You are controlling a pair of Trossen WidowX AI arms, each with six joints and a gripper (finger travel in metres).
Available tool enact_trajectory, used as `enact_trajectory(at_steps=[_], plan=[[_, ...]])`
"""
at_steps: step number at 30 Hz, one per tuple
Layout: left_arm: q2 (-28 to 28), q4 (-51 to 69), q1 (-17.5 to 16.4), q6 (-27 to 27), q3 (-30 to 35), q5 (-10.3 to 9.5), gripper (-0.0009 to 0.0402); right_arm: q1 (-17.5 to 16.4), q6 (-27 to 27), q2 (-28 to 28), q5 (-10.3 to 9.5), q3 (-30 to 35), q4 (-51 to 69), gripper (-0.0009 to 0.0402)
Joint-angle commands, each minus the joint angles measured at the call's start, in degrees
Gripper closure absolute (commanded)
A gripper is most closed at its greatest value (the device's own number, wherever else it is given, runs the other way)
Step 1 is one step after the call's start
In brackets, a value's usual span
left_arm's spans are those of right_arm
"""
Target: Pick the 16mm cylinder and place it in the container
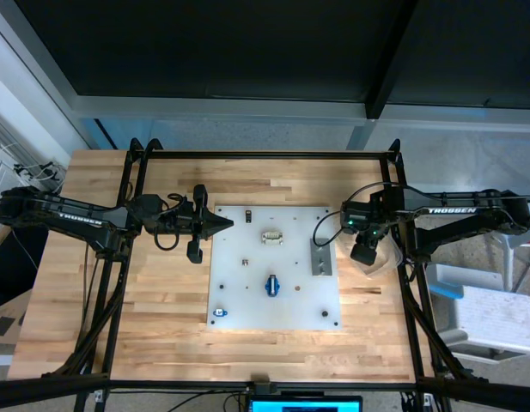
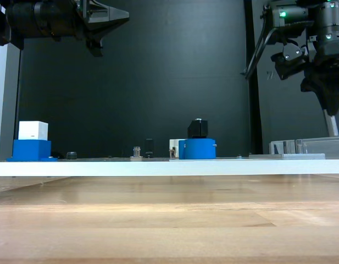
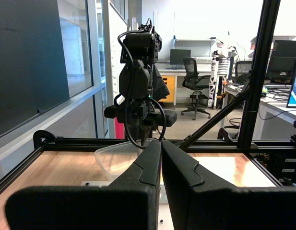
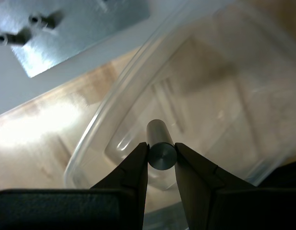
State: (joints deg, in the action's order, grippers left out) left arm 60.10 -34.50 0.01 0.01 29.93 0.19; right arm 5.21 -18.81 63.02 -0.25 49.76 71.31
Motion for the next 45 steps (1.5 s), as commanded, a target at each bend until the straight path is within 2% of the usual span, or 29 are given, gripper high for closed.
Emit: enact_trajectory(at_steps=[1, 4, 9, 13, 14, 22, 31, 34, 36, 45], plan=[[0.0, 0.0, 0.0, 0.0, 0.0, 0.0, 0.0393, 0.3, -0.1, 0.1, -1.29, -1.4, -1.0, 0.0358], [0.0, 0.0, 0.0, 0.0, 0.0, 0.0, 0.0393, 0.4, 0.0, 0.1, -3.54, -2.6, -1.1, 0.0358], [0.0, 0.0, 0.0, 0.0, 0.0, 0.0, 0.0393, 0.4, 0.0, 0.1, -4.57, -4.2, -2.0, 0.0358], [0.0, 0.0, 0.0, 0.0, 0.0, 0.0, 0.0393, 0.4, 0.3, 0.1, -8.41, -5.9, -3.3, 0.0354], [0.0, 0.0, 0.0, 0.0, 0.0, 0.0, 0.0393, 0.4, 0.2, 0.1, -8.85, -6.5, -3.9, 0.035], [0.0, 0.0, 0.0, 0.0, 0.0, 0.0, 0.0393, 0.4, 0.2, 0.1, -8.9, -9.8, -8.3, 0.0301], [0.0, 0.0, 0.0, 0.0, 0.0, 0.0, 0.0393, 0.4, 0.2, 0.1, -8.15, -9.9, -9.2, 0.0237], [0.0, 0.0, 0.0, 0.0, 0.0, 0.0, 0.0393, 0.4, 0.2, 0.1, -5.99, -9.9, -9.3, 0.0219], [0.0, 0.0, 0.0, 0.0, 0.0, 0.0, 0.0393, 0.4, 0.0, 0.1, -4.68, -9.9, -9.3, 0.021], [0.0, 0.0, 0.0, 0.0, 0.0, 0.0, 0.0393, 0.4, 0.0, -0.5, -4.9, -8.3, -9.0, 0.0207]])
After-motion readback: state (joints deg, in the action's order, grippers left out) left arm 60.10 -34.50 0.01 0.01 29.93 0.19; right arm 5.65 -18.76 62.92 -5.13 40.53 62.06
